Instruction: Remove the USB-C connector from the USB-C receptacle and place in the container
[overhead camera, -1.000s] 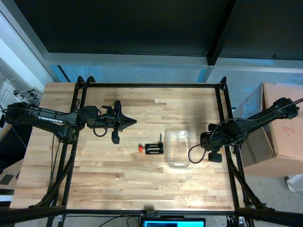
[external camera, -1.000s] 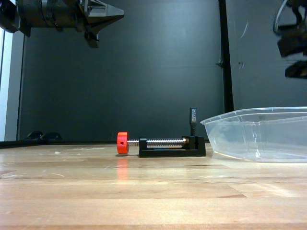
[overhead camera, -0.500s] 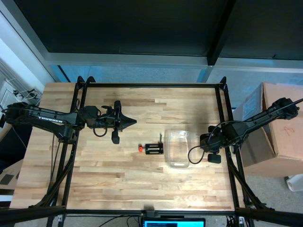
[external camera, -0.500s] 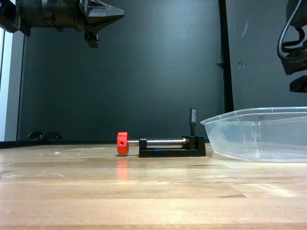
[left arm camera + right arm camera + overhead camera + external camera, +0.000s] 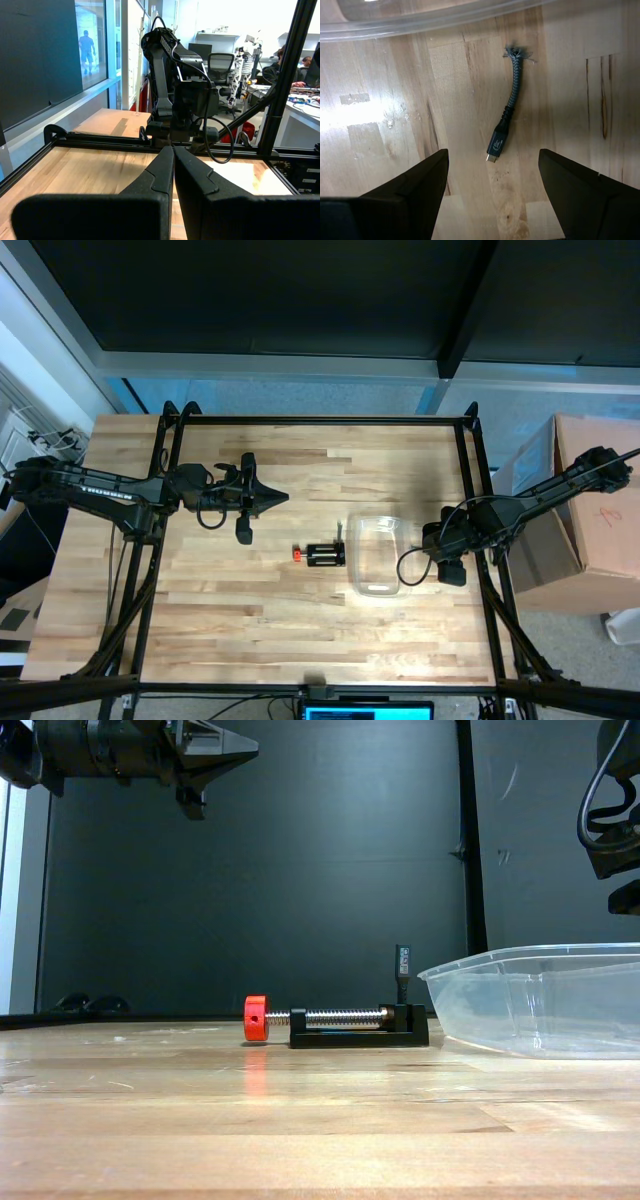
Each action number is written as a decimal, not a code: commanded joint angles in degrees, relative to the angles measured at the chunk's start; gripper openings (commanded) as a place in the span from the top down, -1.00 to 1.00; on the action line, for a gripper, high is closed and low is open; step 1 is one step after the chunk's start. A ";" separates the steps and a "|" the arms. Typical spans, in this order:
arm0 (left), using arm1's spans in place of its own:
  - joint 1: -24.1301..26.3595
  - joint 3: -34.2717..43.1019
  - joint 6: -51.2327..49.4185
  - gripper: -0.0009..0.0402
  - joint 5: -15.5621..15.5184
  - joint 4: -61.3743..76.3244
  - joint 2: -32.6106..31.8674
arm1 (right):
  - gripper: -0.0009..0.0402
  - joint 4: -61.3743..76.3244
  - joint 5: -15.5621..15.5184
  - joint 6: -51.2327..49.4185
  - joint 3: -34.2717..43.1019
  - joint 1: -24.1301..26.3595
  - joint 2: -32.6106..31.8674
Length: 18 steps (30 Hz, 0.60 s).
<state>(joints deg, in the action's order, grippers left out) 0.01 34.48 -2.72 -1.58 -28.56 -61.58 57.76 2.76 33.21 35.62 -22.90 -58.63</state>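
A pale wooden counter (image 5: 250, 620) fills the high view, ringed by a black metal frame (image 5: 320, 421), with a dark wall behind it and a cardboard box (image 5: 595, 510) off the right edge.

The left arm (image 5: 100, 490) reaches in from the left of the frame. The left pincer (image 5: 285, 497) hangs high over the counter, left of centre and well apart from everything on it. Its two fingers are pressed together to a point.

The right arm (image 5: 540, 490) comes in from the right and bends down just beside the right side of the container (image 5: 520, 1005), a clear plastic tub resting on the counter right of centre. The right pincer (image 5: 492, 155) points down at the wood with its fingers spread and nothing between them in contact.

Left of the container, close to it, lies a small black clamp (image 5: 325, 555) with a red knob (image 5: 256, 1018) at its left end. An upright black piece (image 5: 402, 963) stands at its right end. I cannot tell whether this is a socket alone.

The USB-C plug (image 5: 499, 140), on a short braided stub of cable, lies free and flat on the wood, outside the container and near its rim. It sits between the right pincer's spread fingers, touching neither. Its frayed end points toward the rim and its metal tip away.
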 commanded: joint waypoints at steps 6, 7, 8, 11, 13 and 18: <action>-0.02 0.02 0.02 0.96 0.02 0.00 -0.02 | -0.28 6.21 -1.42 3.04 5.75 0.00 -0.02; 0.00 0.02 0.02 0.96 0.02 0.00 -0.02 | -0.26 7.34 -1.36 4.04 6.88 0.00 -0.02; -0.02 0.02 0.02 0.96 0.02 -0.02 -0.02 | -0.25 8.35 -1.33 4.76 8.04 -0.02 -0.02; -0.02 0.02 0.02 0.96 0.02 -0.02 -0.02 | -0.22 9.33 -1.31 5.60 10.64 0.00 -0.02; -0.02 0.02 0.02 0.96 0.02 0.00 -0.02 | -0.19 9.27 -1.11 5.62 11.63 0.00 -0.02; -0.02 0.02 0.02 0.96 0.02 -0.02 -0.02 | -0.15 9.16 -0.57 5.84 11.76 0.02 -0.17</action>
<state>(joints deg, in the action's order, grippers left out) 0.01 34.48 -2.72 -1.58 -28.56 -61.60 67.02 1.93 39.16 47.46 -22.87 -58.65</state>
